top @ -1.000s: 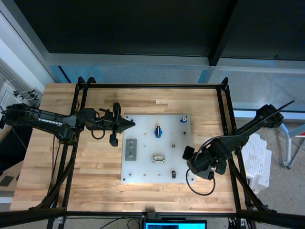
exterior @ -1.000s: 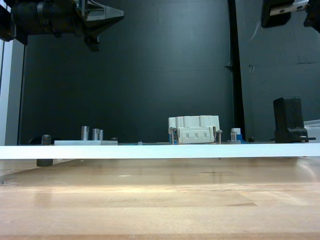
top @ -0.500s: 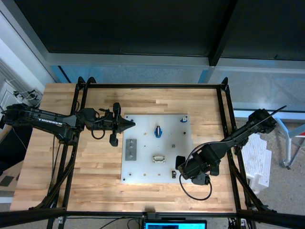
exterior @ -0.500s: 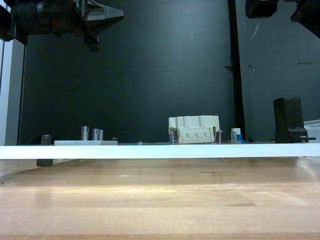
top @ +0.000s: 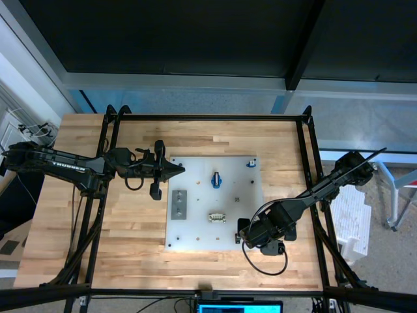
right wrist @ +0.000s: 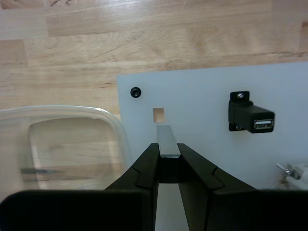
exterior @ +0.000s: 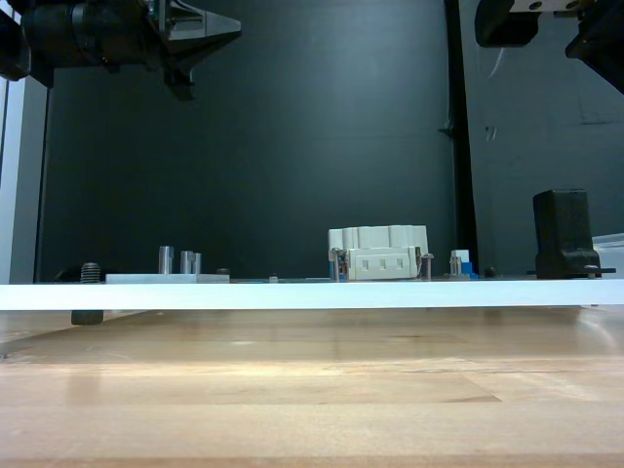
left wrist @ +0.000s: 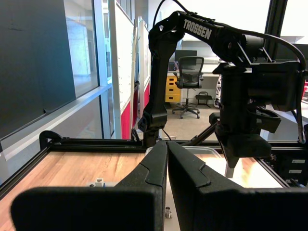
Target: Pick the 16mm bar and install on taskboard
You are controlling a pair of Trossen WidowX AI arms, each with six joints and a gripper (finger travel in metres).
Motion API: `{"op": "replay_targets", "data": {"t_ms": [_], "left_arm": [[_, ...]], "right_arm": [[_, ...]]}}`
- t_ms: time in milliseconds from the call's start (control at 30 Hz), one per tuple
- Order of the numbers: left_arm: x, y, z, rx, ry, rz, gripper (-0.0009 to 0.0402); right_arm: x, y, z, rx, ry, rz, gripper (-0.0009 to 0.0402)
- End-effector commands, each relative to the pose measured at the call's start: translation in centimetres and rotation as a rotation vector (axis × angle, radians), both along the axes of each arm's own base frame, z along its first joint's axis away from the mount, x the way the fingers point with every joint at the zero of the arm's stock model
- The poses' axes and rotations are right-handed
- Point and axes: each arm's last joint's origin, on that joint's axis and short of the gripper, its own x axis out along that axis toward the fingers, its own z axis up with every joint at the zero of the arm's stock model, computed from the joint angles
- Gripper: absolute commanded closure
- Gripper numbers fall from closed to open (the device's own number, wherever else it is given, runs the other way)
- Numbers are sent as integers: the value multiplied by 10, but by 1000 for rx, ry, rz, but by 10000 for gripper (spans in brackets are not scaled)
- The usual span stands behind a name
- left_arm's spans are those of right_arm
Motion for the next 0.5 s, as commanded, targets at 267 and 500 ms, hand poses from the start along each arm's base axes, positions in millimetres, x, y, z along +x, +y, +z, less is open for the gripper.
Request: {"op": "replay_targets", "data": {"t_ms": [267,500], "left_arm": [[0,0,0,0,0,0,393],[0,0,0,0,0,0,393]], "right_arm": [[0,0,-5,-15,1,77,393],[1,1,-10,-20,26,-24,393]]}}
